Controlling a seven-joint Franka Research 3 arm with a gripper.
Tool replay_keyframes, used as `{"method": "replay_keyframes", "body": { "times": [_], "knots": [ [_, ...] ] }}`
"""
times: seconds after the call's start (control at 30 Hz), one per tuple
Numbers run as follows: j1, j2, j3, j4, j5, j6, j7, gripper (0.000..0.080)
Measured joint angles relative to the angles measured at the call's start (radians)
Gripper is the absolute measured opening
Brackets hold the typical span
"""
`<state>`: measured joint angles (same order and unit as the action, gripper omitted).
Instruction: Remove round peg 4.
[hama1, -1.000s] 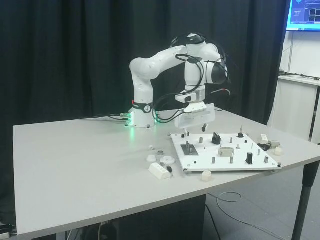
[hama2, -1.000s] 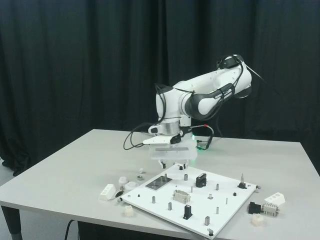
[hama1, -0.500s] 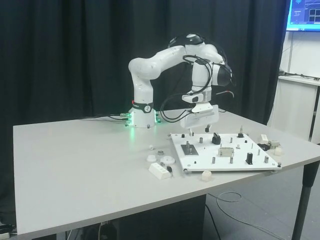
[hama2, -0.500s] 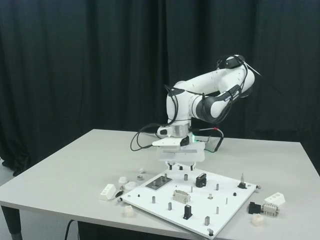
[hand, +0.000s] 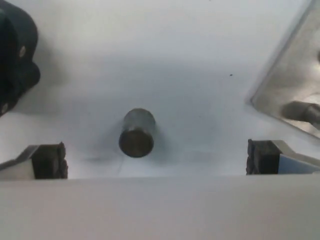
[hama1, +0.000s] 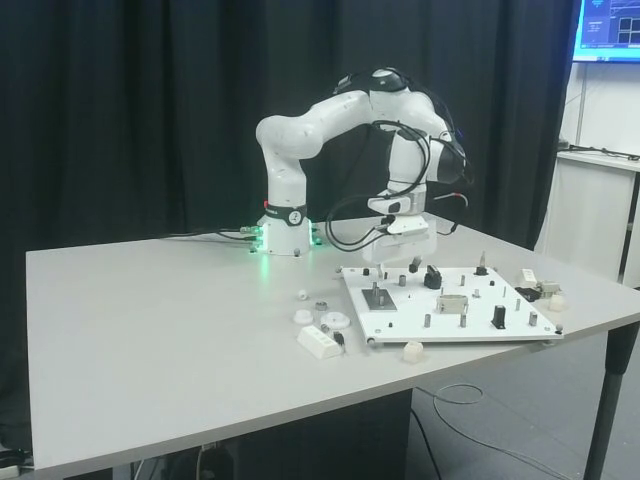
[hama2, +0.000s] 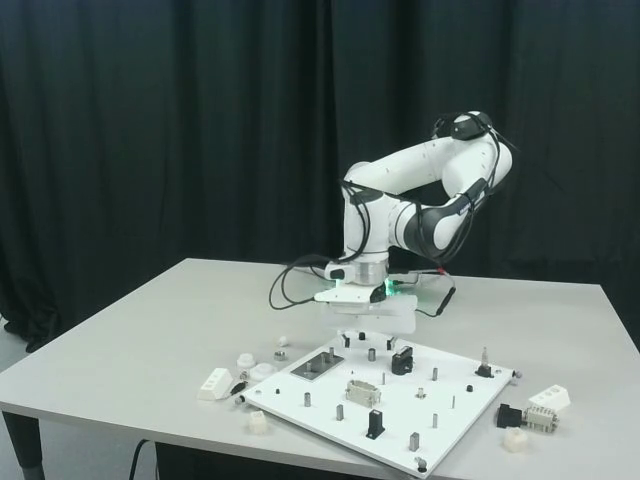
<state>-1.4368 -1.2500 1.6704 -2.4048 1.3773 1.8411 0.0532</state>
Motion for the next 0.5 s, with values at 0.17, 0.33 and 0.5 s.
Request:
{"method": "replay_keyframes", "body": {
  "times": [0.17,0.33,0.5],
  "knots": [
    [0.007,0.004,0.017,-0.001,0.008,0.023,0.003,0.0800],
    [0.008,0.008,0.029,-0.001,0.016,0.038,0.004,0.0800],
    [0.008,0.009,0.037,-0.002,0.029,0.052,0.004,0.0800]
  ]
}}
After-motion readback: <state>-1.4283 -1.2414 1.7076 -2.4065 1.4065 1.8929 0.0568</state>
